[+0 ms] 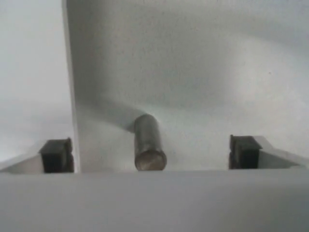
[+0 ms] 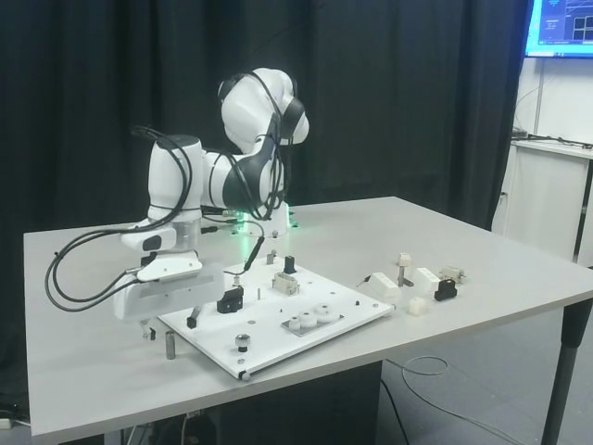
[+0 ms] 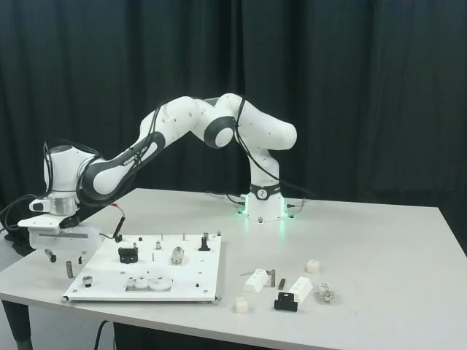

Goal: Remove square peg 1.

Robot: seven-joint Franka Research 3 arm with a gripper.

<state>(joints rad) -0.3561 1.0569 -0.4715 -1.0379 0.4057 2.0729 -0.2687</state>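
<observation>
Peg [image 1: 149,145]: wrist view, short metal stub upright on grey desk [image 1: 193,72] just beside white board [image 1: 34,72] edge, between hand's [image 1: 147,153] parted, empty fingertips [image 1: 57,155]. Looks rigid, smooth, likely slippery; grip mid-shaft.
First room view: hand [image 2: 162,326] hovers over peg [image 2: 170,345].
Second room view: peg [image 3: 69,269] off board's [image 3: 186,273] corner.

The peg [image 1: 149,145] stands on the table [image 2: 445,232], just beside the board's [image 3: 197,281] edge. The gripper [image 2: 171,326] hangs right above the peg. From the board, in the second room view, loose parts [image 3: 281,286] lie at three o'clock.
</observation>
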